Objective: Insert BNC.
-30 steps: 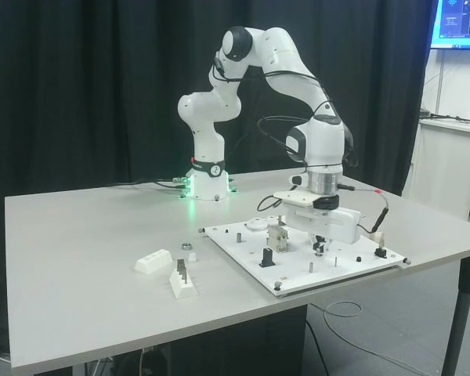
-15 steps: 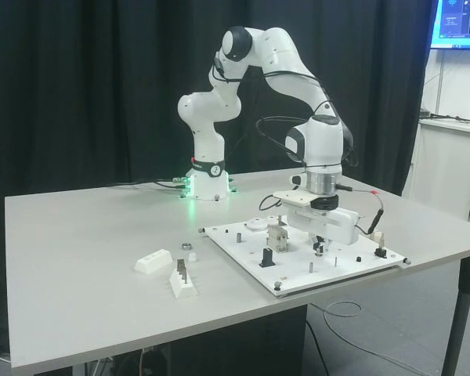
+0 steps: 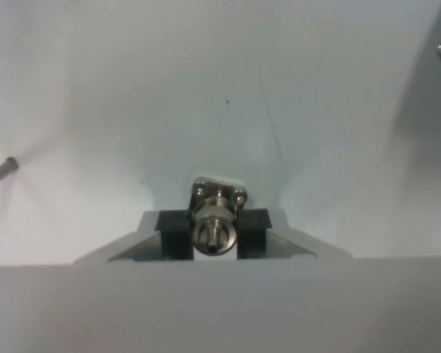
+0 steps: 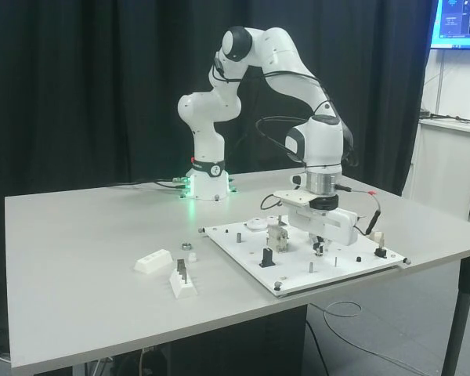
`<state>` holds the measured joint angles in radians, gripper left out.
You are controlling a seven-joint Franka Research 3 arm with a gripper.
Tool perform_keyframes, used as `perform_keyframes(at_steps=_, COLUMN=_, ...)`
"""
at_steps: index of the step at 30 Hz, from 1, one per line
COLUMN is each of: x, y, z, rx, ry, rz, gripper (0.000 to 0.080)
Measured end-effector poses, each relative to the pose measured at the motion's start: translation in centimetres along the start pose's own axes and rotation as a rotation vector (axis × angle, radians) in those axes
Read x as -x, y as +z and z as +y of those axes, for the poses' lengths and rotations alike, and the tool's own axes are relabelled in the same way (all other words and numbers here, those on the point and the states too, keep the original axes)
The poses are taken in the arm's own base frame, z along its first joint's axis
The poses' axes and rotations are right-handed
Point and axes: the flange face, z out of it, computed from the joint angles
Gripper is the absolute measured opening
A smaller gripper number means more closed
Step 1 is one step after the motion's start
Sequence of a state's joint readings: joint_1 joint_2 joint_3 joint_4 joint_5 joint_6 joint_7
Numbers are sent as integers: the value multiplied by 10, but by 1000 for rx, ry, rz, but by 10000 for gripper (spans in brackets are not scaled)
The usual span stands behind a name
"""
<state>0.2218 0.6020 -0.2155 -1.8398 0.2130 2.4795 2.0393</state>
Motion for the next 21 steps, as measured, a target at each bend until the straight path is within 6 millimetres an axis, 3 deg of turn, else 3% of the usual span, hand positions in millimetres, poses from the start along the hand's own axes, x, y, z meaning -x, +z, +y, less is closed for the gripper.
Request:
perform_keyframes(at_steps=16, x=-3, y=-3, z=-9, rx=20, ry=7, rz=16, gripper=166)
perform_keyframes(at_steps=17, x=-3, y=-4, z=-10, rx=20, ry=1, rz=16, gripper=693)
perform_keyframes(at_steps=21, x=-2, y=-11, z=-15, rx=22, ry=-16, rz=17, gripper=693)
